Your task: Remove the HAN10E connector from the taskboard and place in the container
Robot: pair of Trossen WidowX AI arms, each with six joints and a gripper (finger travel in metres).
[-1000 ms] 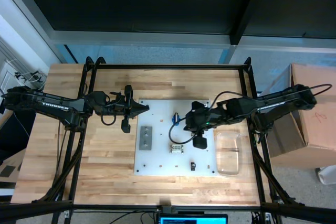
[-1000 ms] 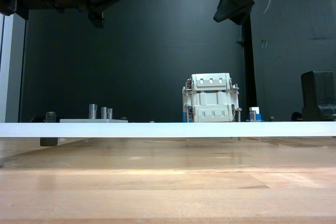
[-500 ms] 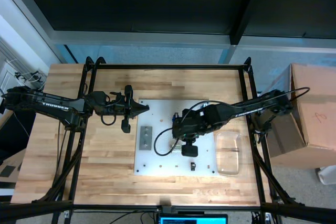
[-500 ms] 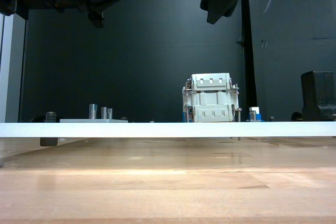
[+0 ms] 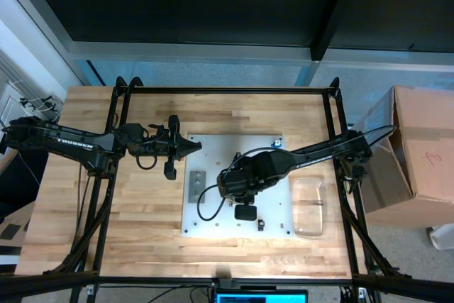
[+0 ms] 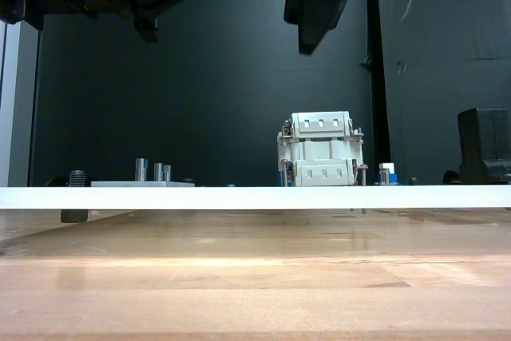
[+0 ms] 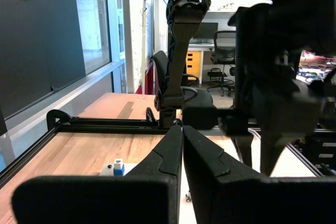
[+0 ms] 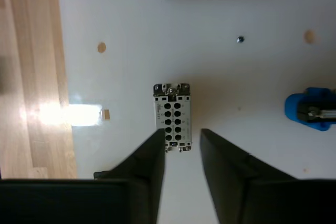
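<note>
The grey HAN10E connector point(image 6: 319, 152) stands upright in its seat on the white taskboard point(image 6: 239, 196), held by nothing. From above, my right gripper point(image 5: 234, 188) covers it. In the right wrist view the connector point(image 8: 171, 117) lies just beyond my right gripper point(image 8: 181, 132), whose fingers point(image 8: 142, 166) are open and well above it. In the low view the right gripper point(image 6: 307, 37) hangs high, slightly left of the connector. My left gripper point(image 5: 191, 145) hovers shut at the board's far left edge, its fingers point(image 7: 173, 150) pressed together. The clear container point(image 5: 310, 206) sits right of the board.
A grey metal block point(image 5: 196, 186) with pegs point(image 6: 157, 171) lies on the board's left half. A blue part point(image 8: 307, 109) and a small black part point(image 5: 261, 226) sit on the board too. A black block point(image 6: 483, 145) stands at the right. A cardboard box point(image 5: 422, 147) is beyond the table's right edge.
My right gripper has swung left and toward the near edge, from right of the connector to over it. The connector stays seated. The left arm has not moved.
</note>
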